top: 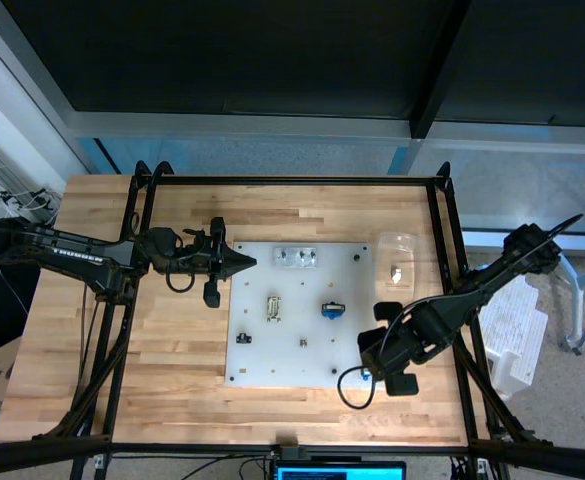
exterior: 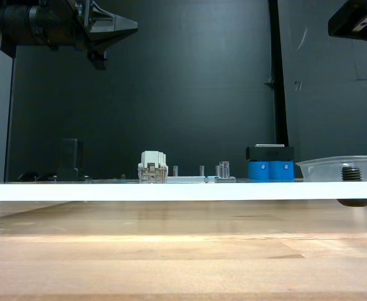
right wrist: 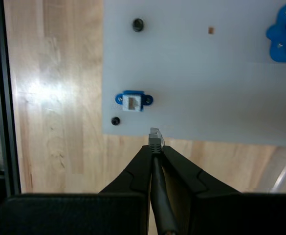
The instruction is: Pick the RJ45 connector and install on taskboard
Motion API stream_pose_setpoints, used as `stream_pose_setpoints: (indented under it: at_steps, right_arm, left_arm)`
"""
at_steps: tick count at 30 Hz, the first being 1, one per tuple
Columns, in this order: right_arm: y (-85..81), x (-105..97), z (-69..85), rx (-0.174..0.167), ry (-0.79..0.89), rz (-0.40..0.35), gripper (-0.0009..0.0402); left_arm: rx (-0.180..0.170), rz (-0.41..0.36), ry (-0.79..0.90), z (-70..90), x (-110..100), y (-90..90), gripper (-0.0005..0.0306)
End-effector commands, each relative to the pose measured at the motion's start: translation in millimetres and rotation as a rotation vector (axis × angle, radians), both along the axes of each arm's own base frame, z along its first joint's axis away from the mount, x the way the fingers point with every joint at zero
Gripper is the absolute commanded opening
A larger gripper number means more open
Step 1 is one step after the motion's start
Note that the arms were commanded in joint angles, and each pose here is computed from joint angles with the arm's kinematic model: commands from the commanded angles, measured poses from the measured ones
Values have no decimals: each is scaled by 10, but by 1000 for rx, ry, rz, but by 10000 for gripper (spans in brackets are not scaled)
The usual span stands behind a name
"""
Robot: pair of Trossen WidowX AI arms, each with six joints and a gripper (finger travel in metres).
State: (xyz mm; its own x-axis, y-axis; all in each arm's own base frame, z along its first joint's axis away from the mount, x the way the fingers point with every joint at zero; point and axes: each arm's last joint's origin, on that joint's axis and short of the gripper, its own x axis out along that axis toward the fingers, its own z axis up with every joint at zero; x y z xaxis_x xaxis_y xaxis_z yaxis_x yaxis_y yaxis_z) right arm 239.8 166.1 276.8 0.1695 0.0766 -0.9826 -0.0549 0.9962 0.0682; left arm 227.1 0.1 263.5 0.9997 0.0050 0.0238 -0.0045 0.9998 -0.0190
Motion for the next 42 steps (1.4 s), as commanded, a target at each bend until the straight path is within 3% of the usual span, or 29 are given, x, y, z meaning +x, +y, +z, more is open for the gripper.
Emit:
stream_pose_setpoints:
  at_steps: [1, 25, 42]
  right_arm:
    - [60, 44, -56, 4, 5, -6, 0]
    - [230, 251, -286, -20, 36, -18, 0]
    - [238, 251, -308, -19, 43, -34, 0]
  left_arm:
    - [0, 0, 0, 0, 0, 1, 0]
    - [0, 0, 0, 0, 0, 0, 0]
    - [0, 0, 0, 0, 0, 0, 0]
